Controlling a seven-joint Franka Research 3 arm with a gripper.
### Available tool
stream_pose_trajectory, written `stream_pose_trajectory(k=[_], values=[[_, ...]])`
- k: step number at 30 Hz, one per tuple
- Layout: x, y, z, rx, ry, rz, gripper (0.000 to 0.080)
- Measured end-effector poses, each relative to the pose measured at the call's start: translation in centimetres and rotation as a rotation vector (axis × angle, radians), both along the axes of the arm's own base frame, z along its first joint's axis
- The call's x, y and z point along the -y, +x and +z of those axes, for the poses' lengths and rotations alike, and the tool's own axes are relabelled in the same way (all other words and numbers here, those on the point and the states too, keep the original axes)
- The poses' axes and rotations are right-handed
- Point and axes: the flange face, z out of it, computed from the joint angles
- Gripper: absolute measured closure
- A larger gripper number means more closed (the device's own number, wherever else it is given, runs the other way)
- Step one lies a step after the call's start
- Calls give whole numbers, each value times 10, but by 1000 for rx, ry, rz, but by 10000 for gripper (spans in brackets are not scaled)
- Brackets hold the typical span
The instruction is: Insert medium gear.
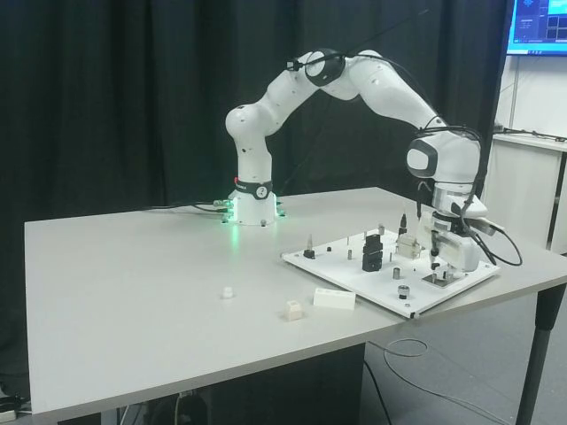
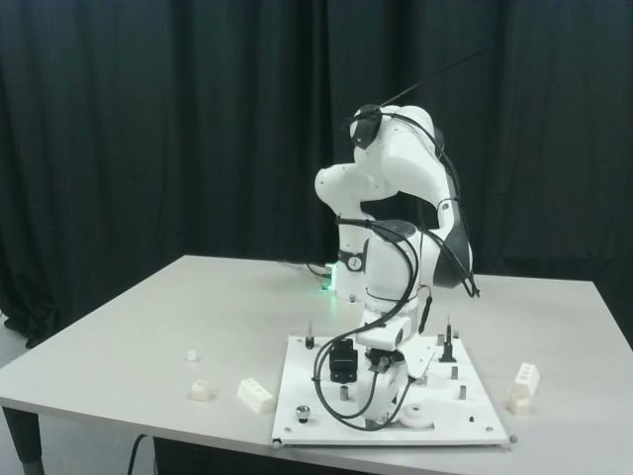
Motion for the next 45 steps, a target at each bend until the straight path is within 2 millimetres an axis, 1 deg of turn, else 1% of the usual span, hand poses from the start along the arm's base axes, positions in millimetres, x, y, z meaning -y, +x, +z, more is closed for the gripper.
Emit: stream_pose_trajectory(k=[6, 7, 10, 11, 17, 18, 19, 28, 36, 45], values=[[-1, 1, 1, 2, -3, 31, 410], [-2, 1, 2, 4, -3, 33, 178], [-4, 3, 6, 11, 0, 35, 178], [-4, 4, 8, 14, 1, 35, 46], [-7, 9, 20, 36, 6, 21, 46], [-7, 10, 21, 40, 6, 16, 14], [-7, 11, 23, 44, 6, 13, 14], [4, 19, 34, 69, -2, -9, 5], [13, 26, 32, 90, -6, -18, 3], [12, 30, 24, 98, -10, -25, 3]])
